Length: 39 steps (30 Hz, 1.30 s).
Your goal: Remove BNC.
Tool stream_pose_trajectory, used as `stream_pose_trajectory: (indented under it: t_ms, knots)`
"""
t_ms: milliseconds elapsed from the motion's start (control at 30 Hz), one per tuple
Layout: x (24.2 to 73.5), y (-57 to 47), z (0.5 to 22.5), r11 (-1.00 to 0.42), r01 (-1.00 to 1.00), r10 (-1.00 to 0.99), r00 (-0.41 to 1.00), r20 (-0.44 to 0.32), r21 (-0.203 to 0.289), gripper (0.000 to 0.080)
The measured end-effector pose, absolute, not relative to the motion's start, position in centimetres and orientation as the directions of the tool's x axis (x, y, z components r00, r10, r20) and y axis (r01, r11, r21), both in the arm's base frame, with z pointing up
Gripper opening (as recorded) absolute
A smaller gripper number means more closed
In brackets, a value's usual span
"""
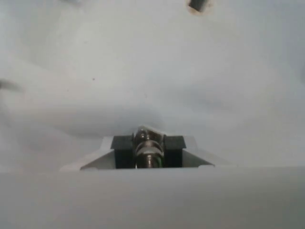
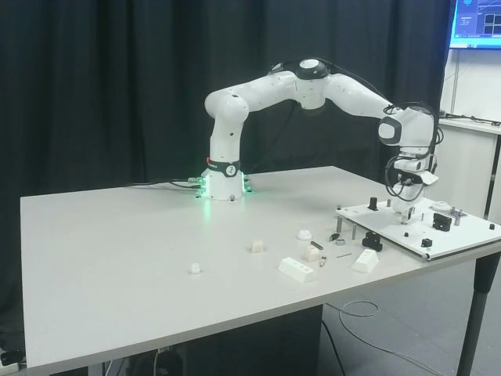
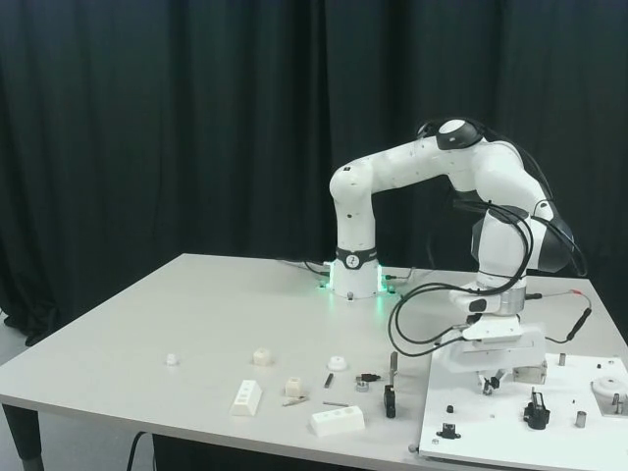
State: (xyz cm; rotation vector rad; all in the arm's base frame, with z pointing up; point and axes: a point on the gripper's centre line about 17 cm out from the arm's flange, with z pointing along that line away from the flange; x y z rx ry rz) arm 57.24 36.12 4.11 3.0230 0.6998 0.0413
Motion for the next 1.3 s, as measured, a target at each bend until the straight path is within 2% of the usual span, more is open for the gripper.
stream_pose_trajectory:
  t_ms: [933,1300]
  knots:
    - [57.2,36.2,4.4,-0.835,0.548,0.549,0.836,0.013,0.040,0.0124]
    - [57.4,36.3,6.6,-0.831,0.557,0.557,0.830,0.020,0.017,0.0123]
